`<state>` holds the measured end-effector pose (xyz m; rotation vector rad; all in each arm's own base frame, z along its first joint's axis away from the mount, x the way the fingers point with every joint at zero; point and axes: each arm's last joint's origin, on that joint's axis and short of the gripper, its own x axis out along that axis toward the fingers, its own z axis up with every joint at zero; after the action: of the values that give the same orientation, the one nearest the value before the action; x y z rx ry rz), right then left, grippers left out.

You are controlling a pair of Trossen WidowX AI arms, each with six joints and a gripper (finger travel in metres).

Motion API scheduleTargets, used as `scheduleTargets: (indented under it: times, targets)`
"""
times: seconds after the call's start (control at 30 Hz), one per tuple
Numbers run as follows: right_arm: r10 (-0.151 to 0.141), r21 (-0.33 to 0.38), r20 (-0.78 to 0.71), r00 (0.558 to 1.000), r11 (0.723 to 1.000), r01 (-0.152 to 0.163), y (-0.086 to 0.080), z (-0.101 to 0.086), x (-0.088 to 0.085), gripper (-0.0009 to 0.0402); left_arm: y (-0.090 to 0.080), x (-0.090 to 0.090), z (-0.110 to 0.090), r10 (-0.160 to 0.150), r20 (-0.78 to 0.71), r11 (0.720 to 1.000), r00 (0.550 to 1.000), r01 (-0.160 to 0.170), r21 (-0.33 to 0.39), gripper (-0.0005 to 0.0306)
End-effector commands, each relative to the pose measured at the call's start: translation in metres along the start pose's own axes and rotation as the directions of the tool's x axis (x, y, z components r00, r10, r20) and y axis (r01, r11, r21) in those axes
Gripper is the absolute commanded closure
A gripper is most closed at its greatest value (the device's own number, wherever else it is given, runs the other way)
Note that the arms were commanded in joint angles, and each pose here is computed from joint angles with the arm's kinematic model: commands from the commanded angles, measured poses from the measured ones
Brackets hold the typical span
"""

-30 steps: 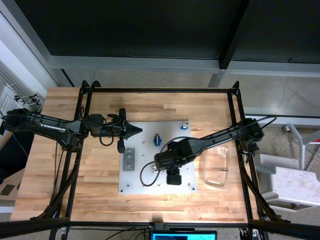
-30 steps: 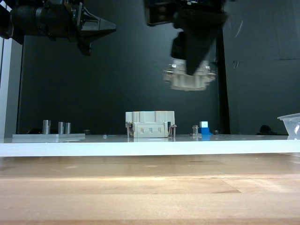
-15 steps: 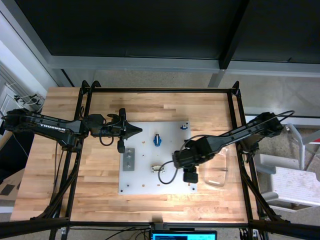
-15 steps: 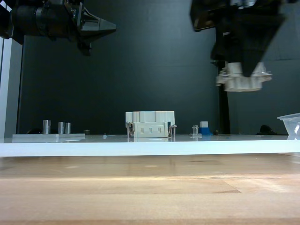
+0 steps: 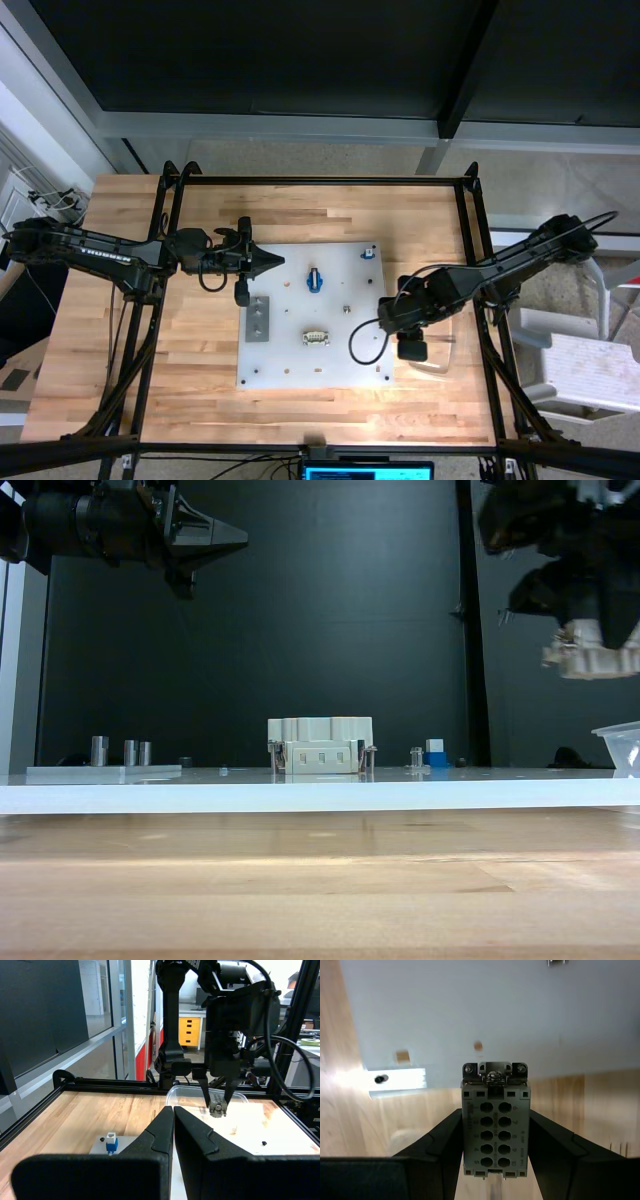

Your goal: Remove the HAN10-E connector and place it in the container

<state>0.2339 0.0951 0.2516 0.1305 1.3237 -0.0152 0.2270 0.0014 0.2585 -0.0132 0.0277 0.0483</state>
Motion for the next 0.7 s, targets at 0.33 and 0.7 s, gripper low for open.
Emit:
scheduleTargets:
  times: [0.33, 0.7]
  targets:
    - [0.006, 0.057, -0.014, 1.000, 0.998, -0.005, -0.009, -0.040, 0.003, 0.0350, 0.000, 0.000, 0.000, 0.000, 0.001, 1.000, 1.000, 0.000, 0.000, 0.0300]
    - [0.011, 0.069, -0.031, 0.999, 0.998, -0.009, -0.012, -0.067, 0.015, 0.0350, 0.000, 0.000, 0.000, 0.000, 0.000, 1.000, 1.000, 0.000, 0.000, 0.0300]
